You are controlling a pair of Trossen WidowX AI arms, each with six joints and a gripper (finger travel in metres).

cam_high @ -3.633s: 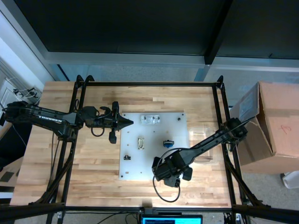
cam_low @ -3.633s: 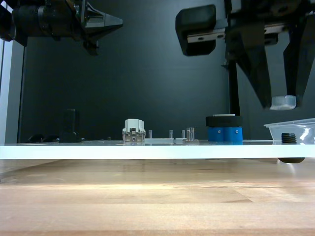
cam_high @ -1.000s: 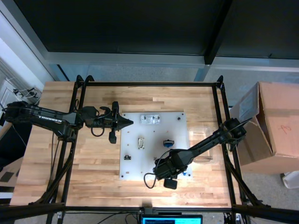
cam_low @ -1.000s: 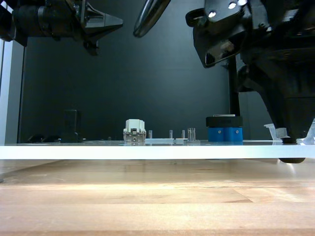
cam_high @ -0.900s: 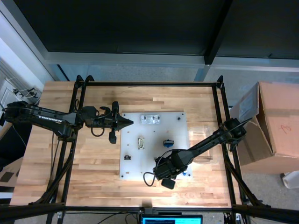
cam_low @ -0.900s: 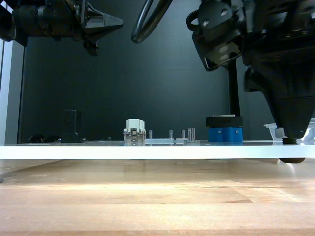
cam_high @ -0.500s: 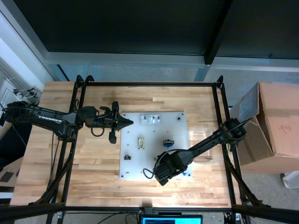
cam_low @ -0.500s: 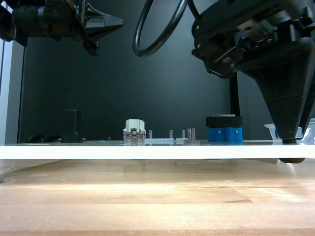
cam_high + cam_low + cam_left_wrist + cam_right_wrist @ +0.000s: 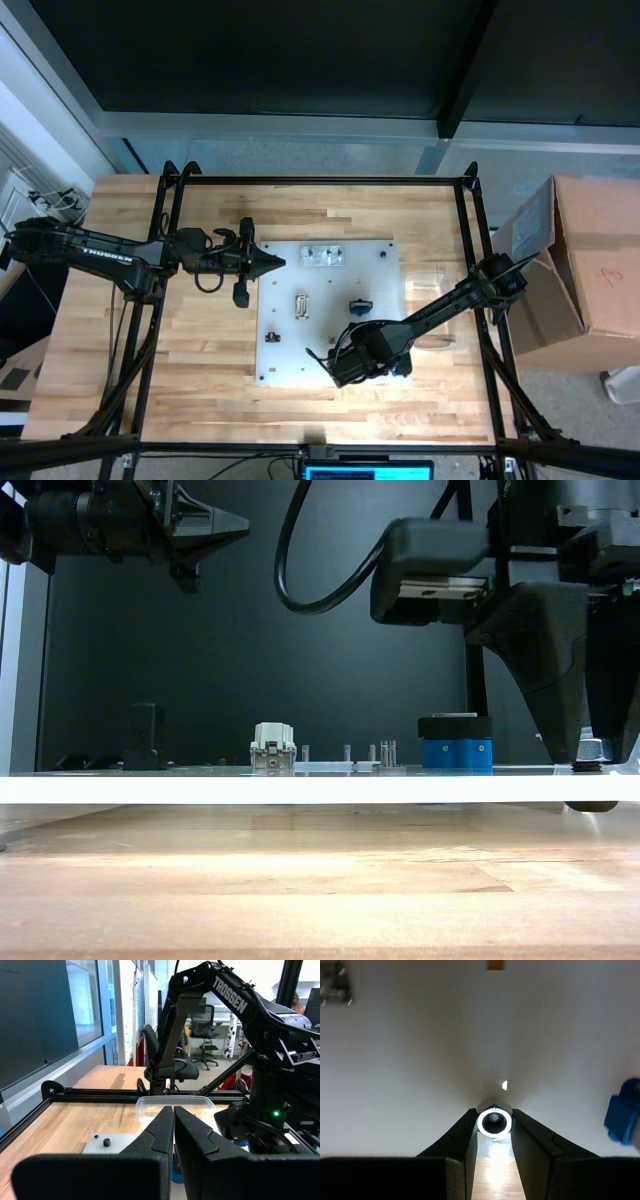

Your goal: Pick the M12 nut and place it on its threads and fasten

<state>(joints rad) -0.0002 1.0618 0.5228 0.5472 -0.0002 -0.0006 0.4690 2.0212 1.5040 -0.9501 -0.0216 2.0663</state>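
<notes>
Butcher-block table [image 9: 200,380] w/ a black frame [image 9: 320,181] round it, white board [image 9: 290,350] mid-table, cardboard box [image 9: 590,270] off the right side. Dark wall behind; left wrist view looks into an office w/ chairs and windows. Clear tray [image 9: 175,1101] sits beyond the board's right edge.

Right gripper [image 9: 590,752] is down at the board's near right edge, pointing straight down. Fingers [image 9: 465,1135] are nearly together, pinching the silver nut [image 9: 494,1123] by its flats. Low view puts the nut right on top of the black stud [image 9: 587,768], a bit of stud showing under it. Right wrist view shows a dark centre through the nut's hole. How far it's threaded, can't tell. Blue block [image 9: 456,753] is just beside, farther back on the board.

Right arm [image 9: 450,305] stretches in from the right post, sloping down toward the near edge, wrist bent so the claw hangs vertical, cable looped beside it.

Left gripper [image 9: 173,1108] is up high over the board's far left edge, level, aimed rightward, tips pressed together on nothing. Left arm [image 9: 100,255] runs roughly straight from the left edge.
</notes>
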